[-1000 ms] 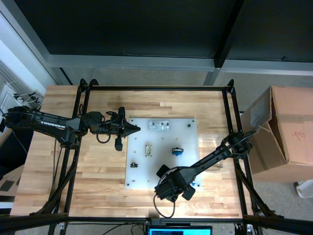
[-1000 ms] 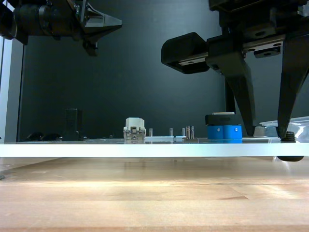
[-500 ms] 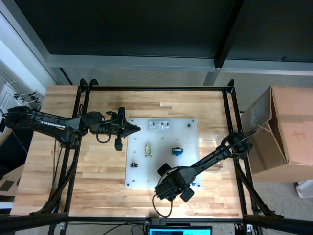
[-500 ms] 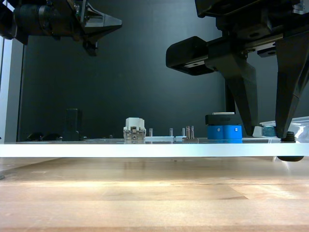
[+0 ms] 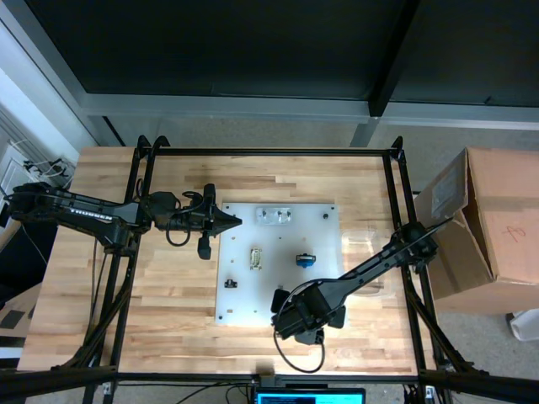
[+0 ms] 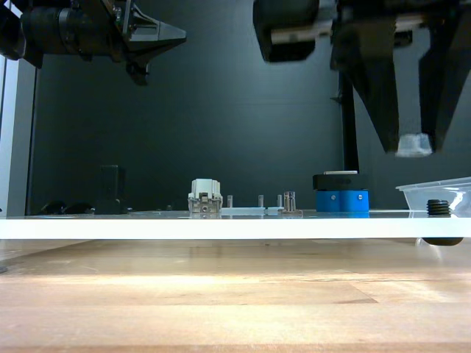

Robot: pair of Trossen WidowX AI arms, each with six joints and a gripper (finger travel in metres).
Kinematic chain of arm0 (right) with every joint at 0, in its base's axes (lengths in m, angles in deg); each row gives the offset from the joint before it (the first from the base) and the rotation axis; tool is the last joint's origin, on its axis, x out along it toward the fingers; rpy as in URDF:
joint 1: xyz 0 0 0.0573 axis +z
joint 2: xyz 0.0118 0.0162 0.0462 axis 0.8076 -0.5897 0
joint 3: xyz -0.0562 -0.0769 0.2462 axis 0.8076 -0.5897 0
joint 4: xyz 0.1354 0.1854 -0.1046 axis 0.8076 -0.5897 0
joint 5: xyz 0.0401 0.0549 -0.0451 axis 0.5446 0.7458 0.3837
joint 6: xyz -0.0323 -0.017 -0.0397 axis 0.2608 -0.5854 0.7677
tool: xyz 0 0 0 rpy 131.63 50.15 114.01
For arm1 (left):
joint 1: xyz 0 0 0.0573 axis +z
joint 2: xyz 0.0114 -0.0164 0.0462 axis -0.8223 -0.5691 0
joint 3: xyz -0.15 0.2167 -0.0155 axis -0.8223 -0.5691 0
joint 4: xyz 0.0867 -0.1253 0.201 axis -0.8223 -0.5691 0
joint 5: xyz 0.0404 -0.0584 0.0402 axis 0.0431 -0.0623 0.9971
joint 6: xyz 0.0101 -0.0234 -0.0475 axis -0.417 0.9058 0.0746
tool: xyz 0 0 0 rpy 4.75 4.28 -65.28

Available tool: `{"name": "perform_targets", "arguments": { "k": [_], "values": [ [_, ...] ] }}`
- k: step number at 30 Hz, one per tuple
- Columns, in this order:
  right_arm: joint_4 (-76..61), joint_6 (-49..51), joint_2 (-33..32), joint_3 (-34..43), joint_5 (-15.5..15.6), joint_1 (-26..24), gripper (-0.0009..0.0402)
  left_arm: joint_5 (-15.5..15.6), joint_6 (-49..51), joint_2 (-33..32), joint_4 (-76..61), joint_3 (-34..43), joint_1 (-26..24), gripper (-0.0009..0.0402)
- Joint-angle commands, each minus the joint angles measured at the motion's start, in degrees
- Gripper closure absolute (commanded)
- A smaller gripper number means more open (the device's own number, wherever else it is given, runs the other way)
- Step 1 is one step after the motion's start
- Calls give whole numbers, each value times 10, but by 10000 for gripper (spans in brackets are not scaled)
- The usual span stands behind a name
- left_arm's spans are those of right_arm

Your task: Pick the M12 nut and place it on its threads and fasten

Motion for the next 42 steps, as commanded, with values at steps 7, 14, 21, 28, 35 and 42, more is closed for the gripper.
{"name": "perform_targets", "arguments": {
  "k": [7,14,21,28,35,42],
  "values": [
    [-17,53,7,1,0,0,385,0,0,0,0,0,0,393],
    [-15,60,7,-6,0,0,385,0,0,0,0,0,0,393],
    [5,60,7,-33,26,0,385,0,0,0,0,0,0,393],
    [43,60,7,-60,25,-2,385,0,0,0,0,0,0,393],
    [56,60,7,-69,24,-4,385,0,0,0,0,0,0,393],
    [69,59,7,-85,24,-4,385,0,0,0,0,0,0,393]
  ]
}}
